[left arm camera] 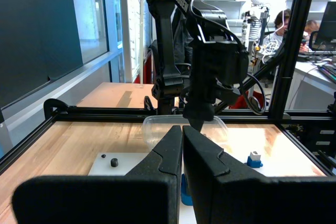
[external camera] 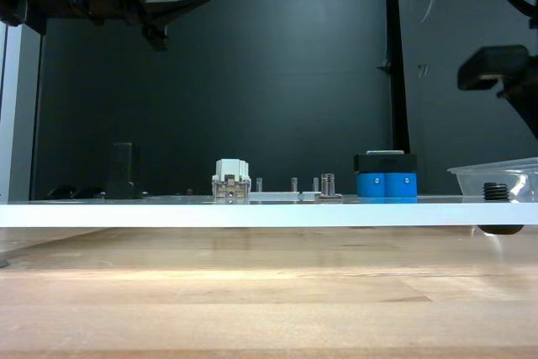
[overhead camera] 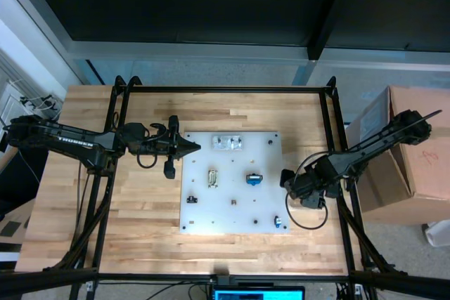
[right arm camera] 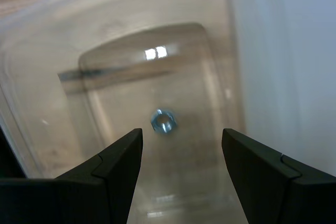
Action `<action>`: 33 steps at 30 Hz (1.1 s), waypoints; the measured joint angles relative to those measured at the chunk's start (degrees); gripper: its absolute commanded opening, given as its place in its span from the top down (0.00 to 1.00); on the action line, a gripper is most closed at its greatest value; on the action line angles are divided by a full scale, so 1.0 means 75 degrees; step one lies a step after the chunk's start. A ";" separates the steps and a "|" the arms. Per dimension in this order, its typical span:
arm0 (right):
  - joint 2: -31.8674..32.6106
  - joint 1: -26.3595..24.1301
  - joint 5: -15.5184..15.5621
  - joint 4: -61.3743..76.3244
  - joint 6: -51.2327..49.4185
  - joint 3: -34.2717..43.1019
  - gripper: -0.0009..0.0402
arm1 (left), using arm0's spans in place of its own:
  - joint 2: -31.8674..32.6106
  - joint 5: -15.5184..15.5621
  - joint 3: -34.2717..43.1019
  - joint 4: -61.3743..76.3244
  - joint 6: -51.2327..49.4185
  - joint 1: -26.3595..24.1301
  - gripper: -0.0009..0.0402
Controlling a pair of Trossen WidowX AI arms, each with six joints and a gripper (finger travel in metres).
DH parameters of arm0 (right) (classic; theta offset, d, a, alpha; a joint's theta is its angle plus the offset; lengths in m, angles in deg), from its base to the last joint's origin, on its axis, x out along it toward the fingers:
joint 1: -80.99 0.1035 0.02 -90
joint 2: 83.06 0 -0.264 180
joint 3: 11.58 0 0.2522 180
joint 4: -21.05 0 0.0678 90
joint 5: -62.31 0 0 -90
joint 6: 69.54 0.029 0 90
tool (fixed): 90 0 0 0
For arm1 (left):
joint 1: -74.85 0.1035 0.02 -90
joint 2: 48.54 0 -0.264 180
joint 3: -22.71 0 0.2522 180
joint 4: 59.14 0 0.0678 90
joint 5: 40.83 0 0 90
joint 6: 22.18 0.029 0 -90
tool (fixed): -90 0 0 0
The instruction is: Pick the M12 nut and place it on its threads and fasten
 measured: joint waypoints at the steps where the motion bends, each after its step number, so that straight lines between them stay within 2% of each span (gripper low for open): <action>1: 0.0050 0.0029 0.0076 -0.0090 0.0003 -0.0061 0.47 | 0.0000 0.0000 -0.0003 0.0000 0.0000 0.0000 0.98; 5: 0.0216 0.0073 0.0481 -0.0586 0.0009 -0.0297 0.47 | 0.0000 0.0003 -0.0003 0.0003 0.0000 0.0000 0.98; 11: 0.0487 0.0111 0.0504 -0.1087 0.0006 -0.0548 0.47 | 0.0000 0.0000 -0.0003 0.0003 -0.0003 0.0000 0.98; 18: 0.0790 0.0125 0.0504 -0.1585 0.0006 -0.0819 0.54 | 0.0000 0.0000 0.0000 0.0000 0.0000 0.0000 0.98; 23: 0.0828 0.0125 0.0501 -0.1757 0.0006 -0.0930 0.64 | 0.0000 0.0003 -0.0003 0.0000 -0.0003 0.0000 0.98; 33: 0.0828 0.0125 0.0501 -0.1766 0.0006 -0.0965 0.92 | 0.0000 0.0000 -0.0003 0.0003 0.0000 0.0000 0.98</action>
